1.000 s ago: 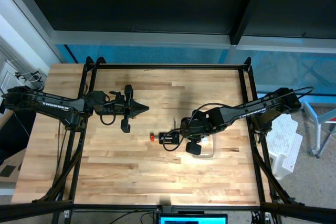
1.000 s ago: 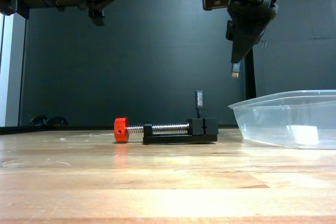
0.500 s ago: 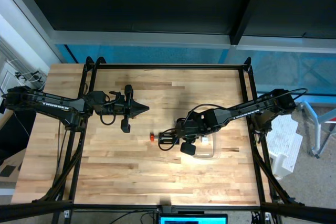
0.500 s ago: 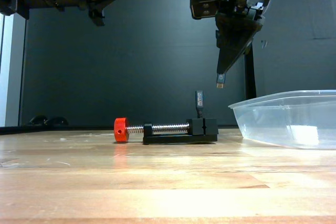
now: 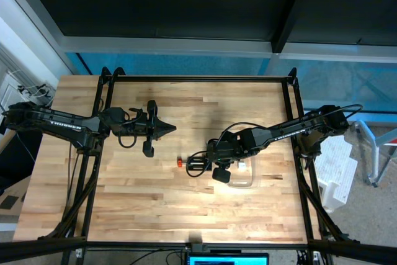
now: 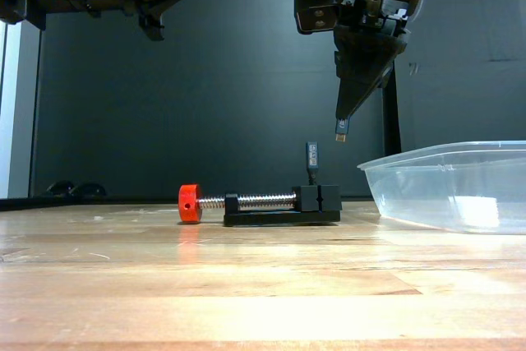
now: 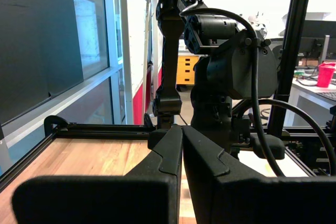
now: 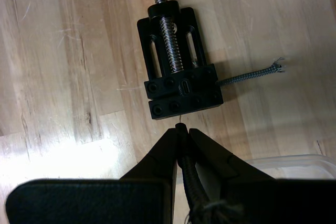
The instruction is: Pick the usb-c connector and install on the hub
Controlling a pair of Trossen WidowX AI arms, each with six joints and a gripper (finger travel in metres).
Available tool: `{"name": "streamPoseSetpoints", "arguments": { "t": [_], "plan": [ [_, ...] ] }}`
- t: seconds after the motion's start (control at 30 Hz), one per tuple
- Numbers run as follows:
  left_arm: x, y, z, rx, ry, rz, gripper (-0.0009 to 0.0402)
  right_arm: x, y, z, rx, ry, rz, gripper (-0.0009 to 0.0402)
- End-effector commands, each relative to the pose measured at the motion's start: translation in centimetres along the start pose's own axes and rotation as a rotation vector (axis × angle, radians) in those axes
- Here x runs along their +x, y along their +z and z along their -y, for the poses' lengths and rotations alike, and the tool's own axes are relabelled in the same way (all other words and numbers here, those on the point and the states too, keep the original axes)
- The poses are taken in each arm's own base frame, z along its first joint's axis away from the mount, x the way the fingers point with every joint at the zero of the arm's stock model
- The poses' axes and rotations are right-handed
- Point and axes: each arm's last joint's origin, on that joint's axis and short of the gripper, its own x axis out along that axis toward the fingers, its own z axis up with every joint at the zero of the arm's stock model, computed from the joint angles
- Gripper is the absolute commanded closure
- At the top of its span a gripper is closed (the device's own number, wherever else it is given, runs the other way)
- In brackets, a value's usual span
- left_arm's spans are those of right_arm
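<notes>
My right gripper (image 6: 343, 114) hangs in the air, shut on the usb-c connector (image 6: 340, 129), whose metal tip points down. It is above and slightly right of the hub's upright port (image 6: 311, 156), clear of it. The hub sits clamped in a small black vise (image 6: 282, 206) with a red knob (image 6: 190, 203). Seen from the right wrist, the shut fingertips (image 8: 173, 136) sit just short of the vise (image 8: 178, 72) and its port slot (image 8: 185, 87). The connector's cable (image 8: 189, 179) runs back between the fingers. My left gripper (image 5: 169, 128) is shut and empty, high over the table's left half.
A clear plastic container (image 6: 452, 187) stands right of the vise, close under the right arm (image 5: 273, 133). A frayed braided cable (image 8: 252, 75) lies on the wood beside the vise. A black frame (image 5: 198, 79) borders the table.
The right gripper has carried the connector left and a little lower, from over the container's edge to near the hub's port. The left arm has not moved.
</notes>
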Motion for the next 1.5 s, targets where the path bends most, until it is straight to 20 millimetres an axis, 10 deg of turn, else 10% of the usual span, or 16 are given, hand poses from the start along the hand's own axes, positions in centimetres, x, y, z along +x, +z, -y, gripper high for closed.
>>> {"name": "streamPoseSetpoints", "arguments": {
  "t": [0.03, 1.5],
  "plan": [
    [0.0, 0.0, 0.0, 0.000, 0.000, 0.000, 0.0393, 0.0, 0.0, 0.1, -0.001, 0.001, -0.001, 0.0393],
    [0.0, 0.0, 0.0, 0.000, 0.000, 0.000, 0.0393, 1.4, 5.3, -1.6, -0.227, -0.037, -0.095, 0.0393]
  ]
}}
